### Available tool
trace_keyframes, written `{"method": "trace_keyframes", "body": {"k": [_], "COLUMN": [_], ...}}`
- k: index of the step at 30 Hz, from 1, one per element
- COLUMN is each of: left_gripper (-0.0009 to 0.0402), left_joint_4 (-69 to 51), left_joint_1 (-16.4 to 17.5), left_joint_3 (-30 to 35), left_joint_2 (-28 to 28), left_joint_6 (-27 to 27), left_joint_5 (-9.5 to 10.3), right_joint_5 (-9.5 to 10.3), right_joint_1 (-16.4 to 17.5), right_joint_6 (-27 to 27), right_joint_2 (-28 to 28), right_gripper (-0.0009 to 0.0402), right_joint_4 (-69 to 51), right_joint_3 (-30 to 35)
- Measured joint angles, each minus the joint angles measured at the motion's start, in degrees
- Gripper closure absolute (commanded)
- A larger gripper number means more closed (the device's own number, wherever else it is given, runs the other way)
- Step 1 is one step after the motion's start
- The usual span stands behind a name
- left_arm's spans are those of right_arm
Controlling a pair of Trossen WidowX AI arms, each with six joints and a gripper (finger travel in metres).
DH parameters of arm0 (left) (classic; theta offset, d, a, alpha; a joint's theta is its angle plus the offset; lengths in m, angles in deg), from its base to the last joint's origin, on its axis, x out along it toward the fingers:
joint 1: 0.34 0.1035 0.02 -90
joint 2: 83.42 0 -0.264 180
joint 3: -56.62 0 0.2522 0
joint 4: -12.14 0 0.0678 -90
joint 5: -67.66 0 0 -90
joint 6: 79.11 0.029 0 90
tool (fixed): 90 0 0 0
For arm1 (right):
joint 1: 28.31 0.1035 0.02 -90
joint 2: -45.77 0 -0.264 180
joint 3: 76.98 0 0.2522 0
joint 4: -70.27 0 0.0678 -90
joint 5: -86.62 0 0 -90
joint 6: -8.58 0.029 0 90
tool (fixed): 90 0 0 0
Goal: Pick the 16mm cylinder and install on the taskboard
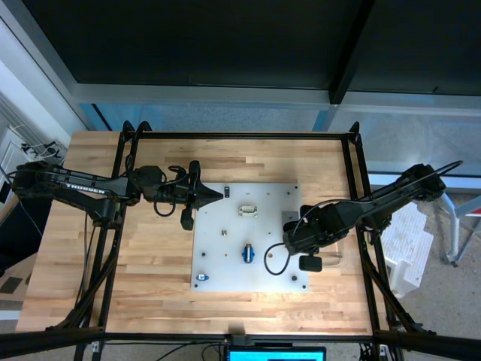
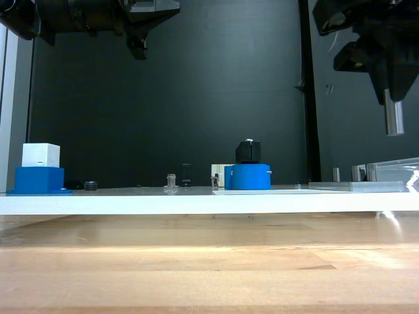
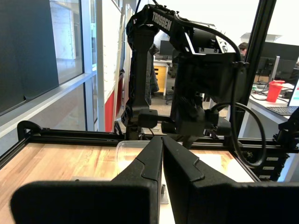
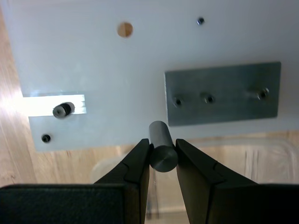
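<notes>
The 16mm cylinder [image 4: 163,156] pinched by the right gripper [image 4: 162,147] above the right part of the taskboard [image 4: 140,70]; left gripper [image 3: 162,154], pressed together, above its left edge.

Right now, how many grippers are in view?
2. The left gripper, shut, hangs over the board's far left corner; the right gripper, over its right edge, holds the metal cylinder.

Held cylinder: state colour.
Silvery-grey, right wrist view: right gripper holds cylinder over taskboard, left gripper over its edge.

Robotics lab: metal-framed wooden bench [image 1: 143,271], office desks [image 3: 266,103] beyond glass.
</notes>
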Motion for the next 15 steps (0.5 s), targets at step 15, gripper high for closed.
{"method": "trace_keyframes", "body": {"k": [15], "left_gripper": [0.0393], "left_joint_4": [0.00], "left_joint_1": [0.00], "left_joint_3": [-0.02], "left_joint_2": [0.00], "left_joint_6": [-0.02], "left_joint_5": [0.00], "right_joint_5": [-0.17], "right_joint_1": [-0.98], "right_joint_6": [0.02], "right_joint_2": [10.14], "right_gripper": [0.0385], "right_joint_4": [0.28], "right_joint_3": [11.08]}}
